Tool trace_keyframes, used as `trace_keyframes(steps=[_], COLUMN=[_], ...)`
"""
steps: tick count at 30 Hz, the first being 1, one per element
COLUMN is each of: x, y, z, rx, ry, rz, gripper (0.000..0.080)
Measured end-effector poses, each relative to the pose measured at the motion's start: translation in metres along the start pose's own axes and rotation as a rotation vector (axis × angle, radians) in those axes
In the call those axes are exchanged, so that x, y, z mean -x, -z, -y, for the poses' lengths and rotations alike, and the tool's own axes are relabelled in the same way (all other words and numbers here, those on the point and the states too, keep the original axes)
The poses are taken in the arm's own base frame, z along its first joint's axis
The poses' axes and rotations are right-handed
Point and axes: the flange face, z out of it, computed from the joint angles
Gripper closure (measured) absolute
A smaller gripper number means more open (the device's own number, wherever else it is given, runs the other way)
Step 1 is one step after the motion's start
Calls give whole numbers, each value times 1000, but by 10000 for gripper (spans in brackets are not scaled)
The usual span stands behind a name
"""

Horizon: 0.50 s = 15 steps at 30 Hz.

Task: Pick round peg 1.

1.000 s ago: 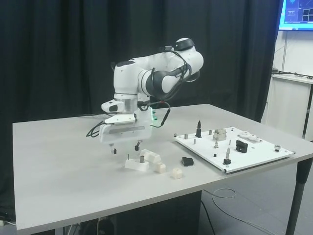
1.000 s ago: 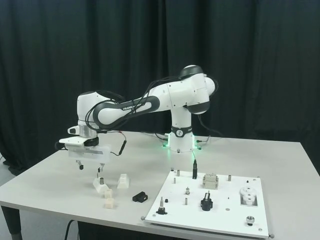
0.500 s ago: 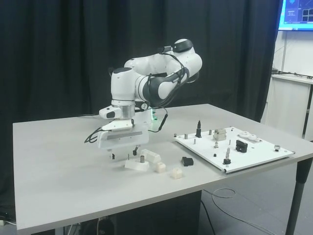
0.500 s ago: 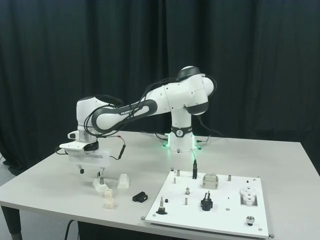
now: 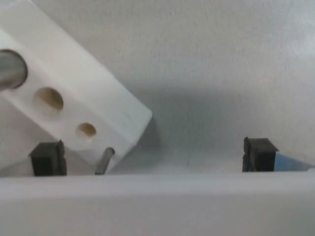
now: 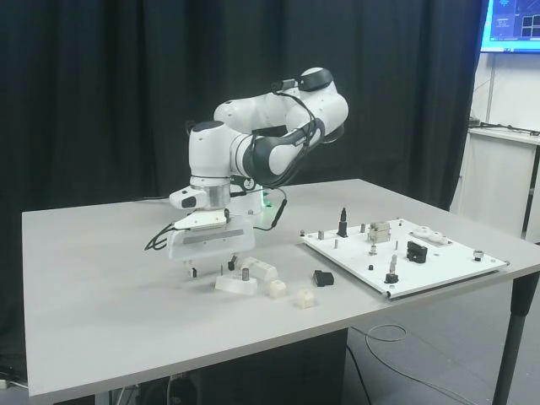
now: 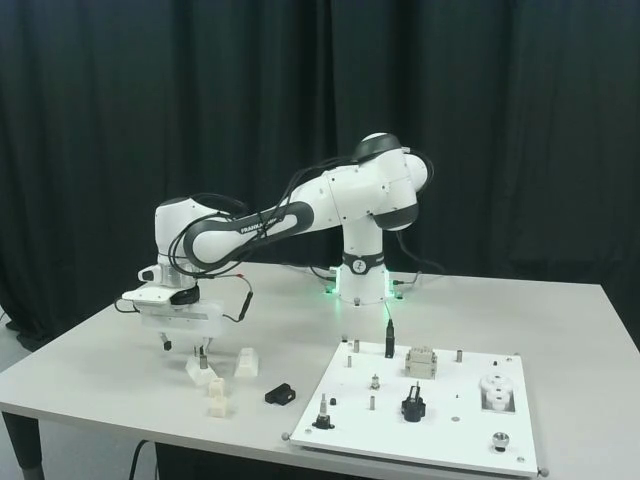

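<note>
Round peg 1 (image 5: 103, 161), a thin grey pin, stands upright at the corner end of the white holder block (image 5: 74, 105), which keeps it vertical so the fingers can close on it from both sides. Beside it, the block has two empty holes and a thicker grey peg (image 5: 10, 69) at its far end. The gripper (image 5: 152, 156) hangs low over the block with its black fingertips (image 5: 48, 158) spread wide, holding nothing; the pin sits between them, much nearer one tip than the other, so I judge the grasp needs centring. All this rests on the grey table (image 6: 101, 278), well apart from the white board (image 6: 422, 261).
</note>
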Motion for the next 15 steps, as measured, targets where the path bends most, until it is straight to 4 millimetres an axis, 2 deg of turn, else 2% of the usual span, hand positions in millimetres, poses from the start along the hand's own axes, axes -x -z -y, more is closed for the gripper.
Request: trace_keyframes(steps=[12,13,15], x=[7,8,9], y=[-2,-2,-2], z=[-2,-2,-2], rx=[-17,-17,-18], ry=[5,5,5], rz=[-2,-2,-2], gripper=[3,116,116])
